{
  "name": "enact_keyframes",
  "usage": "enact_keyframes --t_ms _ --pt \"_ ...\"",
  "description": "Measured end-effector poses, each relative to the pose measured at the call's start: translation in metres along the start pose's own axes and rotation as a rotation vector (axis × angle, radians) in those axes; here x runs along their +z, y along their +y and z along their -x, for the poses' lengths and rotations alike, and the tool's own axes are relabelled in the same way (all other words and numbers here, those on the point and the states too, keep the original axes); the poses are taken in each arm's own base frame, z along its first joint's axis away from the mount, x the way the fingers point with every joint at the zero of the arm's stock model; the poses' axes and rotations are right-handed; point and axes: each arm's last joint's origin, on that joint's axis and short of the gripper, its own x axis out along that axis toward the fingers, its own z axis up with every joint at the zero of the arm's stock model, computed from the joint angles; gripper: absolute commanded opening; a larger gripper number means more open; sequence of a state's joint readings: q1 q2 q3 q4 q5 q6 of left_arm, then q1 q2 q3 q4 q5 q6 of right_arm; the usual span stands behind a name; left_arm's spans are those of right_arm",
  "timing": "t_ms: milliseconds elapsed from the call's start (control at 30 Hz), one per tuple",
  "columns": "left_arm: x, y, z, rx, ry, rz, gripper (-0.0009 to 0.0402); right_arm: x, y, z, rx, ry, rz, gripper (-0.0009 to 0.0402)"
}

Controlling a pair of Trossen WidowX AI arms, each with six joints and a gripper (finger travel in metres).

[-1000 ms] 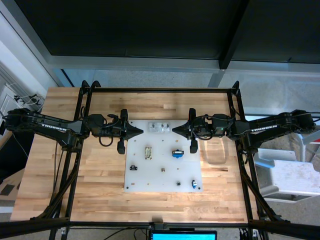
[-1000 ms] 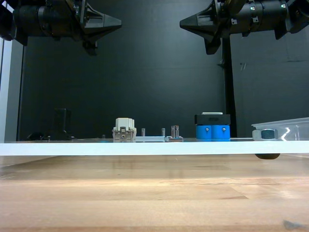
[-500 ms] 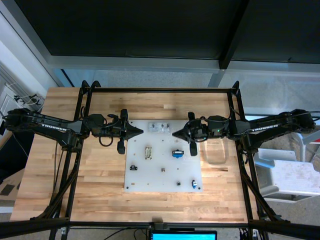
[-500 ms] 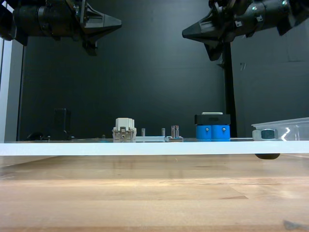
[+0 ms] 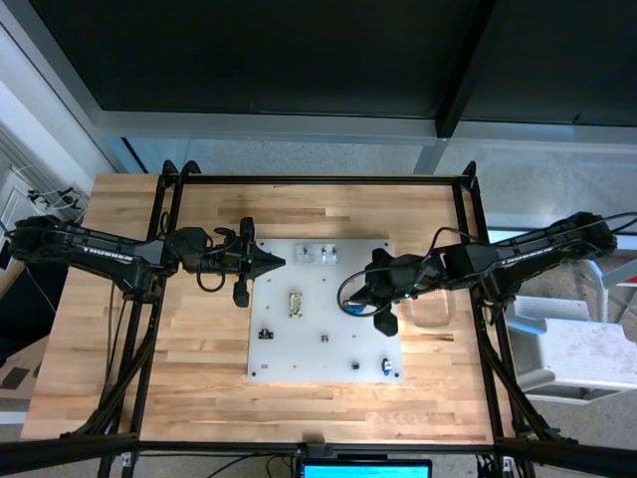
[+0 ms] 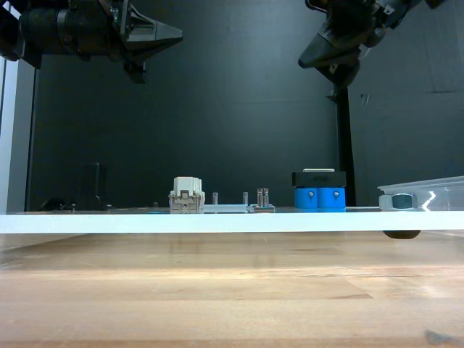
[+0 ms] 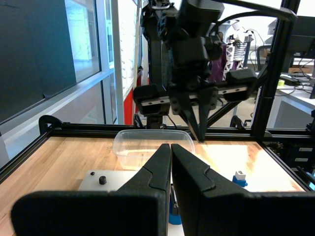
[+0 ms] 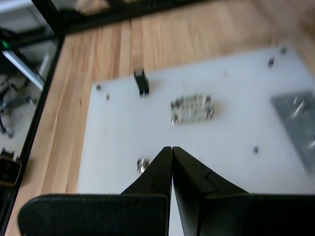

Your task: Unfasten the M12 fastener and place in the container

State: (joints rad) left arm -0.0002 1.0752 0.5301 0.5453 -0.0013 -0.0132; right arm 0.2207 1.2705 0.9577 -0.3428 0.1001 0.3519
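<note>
Right gripper [image 5: 343, 296] swings nearer, tilting down over white board [image 5: 299, 349], fingers pressed together; left gripper [image 5: 282, 262] hovers level at its far-left edge, fingers together.

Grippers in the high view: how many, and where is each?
2. The left gripper hangs shut over the far left edge of the white board; the right gripper hangs shut over the blue connector.

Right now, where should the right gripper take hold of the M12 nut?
Pinch the M12 nut across its sides, coming straight down: it sits on its upright stud near the board's near right edge, nothing above it. The right gripper, shut, hangs over mid-board; the left gripper, shut, over the board's far left.
</note>
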Motion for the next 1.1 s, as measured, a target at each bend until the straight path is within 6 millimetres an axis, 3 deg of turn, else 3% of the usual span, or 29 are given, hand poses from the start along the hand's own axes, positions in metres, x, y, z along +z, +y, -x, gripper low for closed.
enact_keyframes --t_ms 833,1100 --pt "0.000 0.000 0.000 0.000 0.000 0.000 0.0000 0.022 0.078 -0.051 -0.199 0.568 -0.154 0.0000" --pt "0.000 0.000 0.000 0.000 0.000 0.000 0.0000 0.017 0.101 -0.072 -0.180 0.685 -0.166 0.0007"
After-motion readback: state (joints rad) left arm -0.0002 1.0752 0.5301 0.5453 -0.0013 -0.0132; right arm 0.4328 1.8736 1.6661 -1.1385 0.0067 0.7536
